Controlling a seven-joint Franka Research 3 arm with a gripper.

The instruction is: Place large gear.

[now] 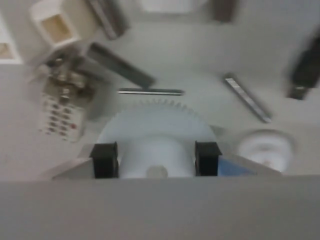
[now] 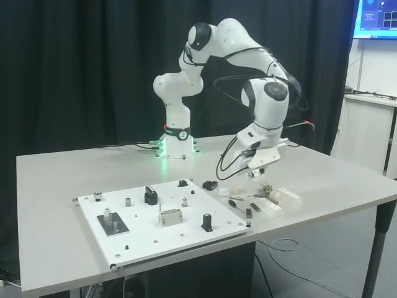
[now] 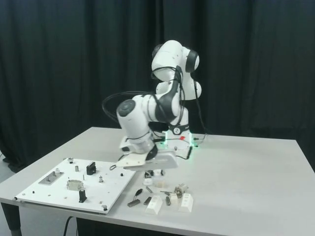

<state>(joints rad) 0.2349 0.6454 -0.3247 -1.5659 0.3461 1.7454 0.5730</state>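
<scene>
The large white gear (image 1: 155, 125), toothed around its rim, sits between my black fingertips in the wrist view. My gripper (image 1: 156, 160) is shut on its raised hub. In the room views the gripper (image 2: 253, 172) (image 3: 153, 172) hangs a little above the table, over the loose parts beside the white assembly board (image 2: 186, 239) (image 3: 29, 193). The gear itself is hard to make out in the room views. A smaller white gear (image 1: 265, 150) lies on the table below, close to the held one.
Loose parts lie under and around the gripper: grey pins (image 1: 247, 97), a dark bar (image 1: 122, 65), a black part (image 1: 305, 70), white housings (image 1: 55, 25) (image 2: 282, 197) (image 3: 153, 205). The board carries black blocks (image 2: 150, 196), pegs and a grey plate (image 2: 111, 223).
</scene>
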